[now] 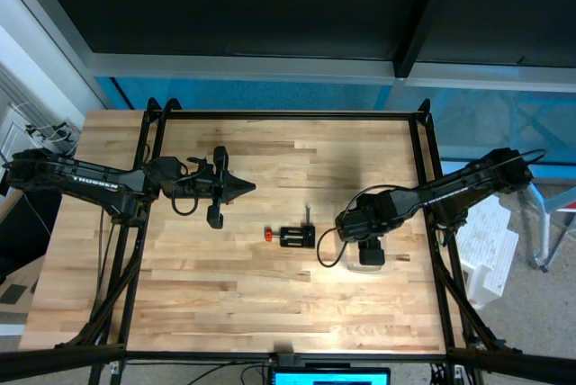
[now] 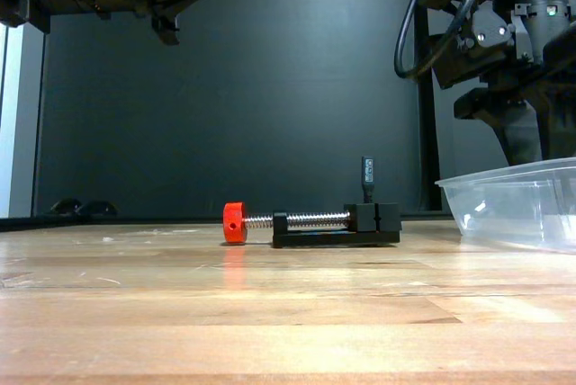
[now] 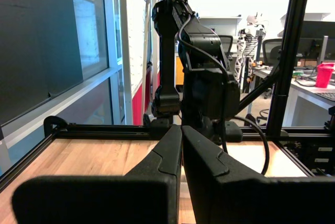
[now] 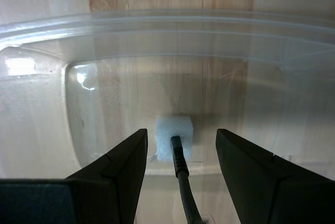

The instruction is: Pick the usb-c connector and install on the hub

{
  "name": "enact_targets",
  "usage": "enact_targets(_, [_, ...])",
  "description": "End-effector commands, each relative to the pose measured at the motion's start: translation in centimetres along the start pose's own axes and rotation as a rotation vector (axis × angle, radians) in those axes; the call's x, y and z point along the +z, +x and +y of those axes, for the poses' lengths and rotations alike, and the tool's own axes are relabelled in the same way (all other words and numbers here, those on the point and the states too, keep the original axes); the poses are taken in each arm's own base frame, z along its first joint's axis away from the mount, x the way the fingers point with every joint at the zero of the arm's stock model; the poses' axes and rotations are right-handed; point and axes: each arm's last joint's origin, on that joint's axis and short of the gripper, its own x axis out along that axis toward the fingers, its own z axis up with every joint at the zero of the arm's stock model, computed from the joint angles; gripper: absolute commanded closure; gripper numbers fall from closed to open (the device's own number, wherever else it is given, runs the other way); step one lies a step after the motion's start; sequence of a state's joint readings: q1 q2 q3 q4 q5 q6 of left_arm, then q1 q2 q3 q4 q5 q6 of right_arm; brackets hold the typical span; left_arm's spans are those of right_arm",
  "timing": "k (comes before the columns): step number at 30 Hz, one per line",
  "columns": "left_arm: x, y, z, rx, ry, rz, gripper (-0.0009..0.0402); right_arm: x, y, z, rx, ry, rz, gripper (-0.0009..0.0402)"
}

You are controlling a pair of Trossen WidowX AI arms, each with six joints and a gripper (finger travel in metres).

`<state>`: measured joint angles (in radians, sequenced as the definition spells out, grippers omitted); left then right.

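The task looks to be at its very start: nothing is picked and nothing is installed. At about 10 o'clock from the table's (image 1: 225, 304) centre, the left gripper (image 1: 250, 188) hangs high above the wood with its fingers (image 3: 157, 161) clenched together on nothing, pointing toward 3 o'clock. It appears parked. Near the centre lies the hub (image 1: 297, 237), a small black block shaped like a clamp. A bare threaded screw (image 2: 310, 219) runs from it to the orange-red knob (image 2: 234, 222) at its 9 o'clock end, and a thin dark pin (image 2: 367, 172) stands upright from the block. Nothing is fitted to the hub. At 3 o'clock from the hub sits a clear plastic tray (image 2: 513, 210), and the right gripper (image 4: 181, 132) reaches down into it with its fingers released and spread. Between them on the tray floor rests the usb-c connector (image 4: 174, 135), a whitish, squarish piece much smaller than the fingers, with a thin black cable (image 4: 180, 169) leading off it. Neither finger seems to touch it. What remains, by my reading, is closing on the piece, lifting it clear of the tray wall, carrying it toward 9 o'clock and seating it on the hub.
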<state>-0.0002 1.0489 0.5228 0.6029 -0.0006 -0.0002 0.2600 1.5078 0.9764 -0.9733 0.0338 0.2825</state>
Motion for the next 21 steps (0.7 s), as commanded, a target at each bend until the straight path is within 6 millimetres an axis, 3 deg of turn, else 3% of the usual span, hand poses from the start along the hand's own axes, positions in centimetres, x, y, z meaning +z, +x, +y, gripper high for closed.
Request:
enact_targets(1, [0.00, 0.00, 0.00, 0.000, 0.000, 0.000, 0.0393, 0.19, 0.56, 0.08, -0.006, -0.003, 0.022, 0.0212])
enact_targets(21, [0.00, 0.00, 0.00, 0.000, 0.000, 0.000, 0.0393, 0.26, 1.18, 0.14, -0.005, -0.003, 0.018, 0.0212])
